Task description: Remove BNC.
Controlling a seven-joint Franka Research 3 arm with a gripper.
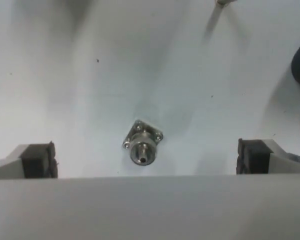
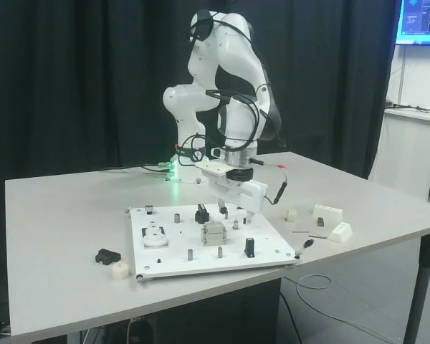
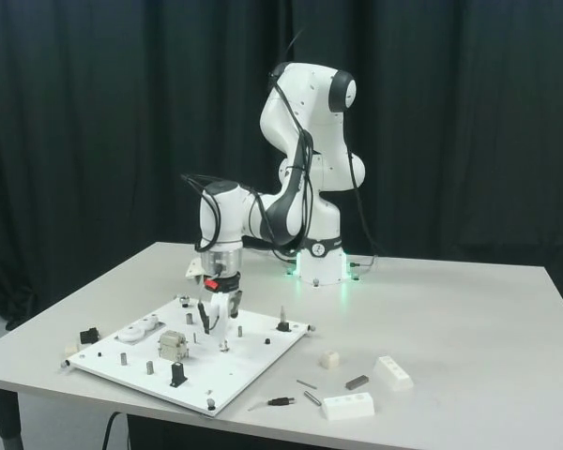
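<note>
In the wrist view a small metal BNC connector (image 1: 142,144) stands upright on a square flange screwed to the white board (image 1: 155,75). My gripper (image 1: 145,158) hangs above it, open, with the connector midway between the black pads (image 1: 38,160) and touching neither. From the first room view the gripper (image 2: 233,210) points down over the middle of the board's back half (image 2: 269,247), a little above the connector (image 2: 235,223). The second room view shows the gripper (image 3: 214,324) just above the connector (image 3: 223,346). Nothing is held.
On the board stand a grey block (image 2: 213,233), black clips (image 2: 249,247), white gears (image 2: 155,237) and several pegs. Beside it on the table lie a black part (image 2: 107,256), white blocks (image 2: 328,213) and a loose plug (image 3: 280,401).
</note>
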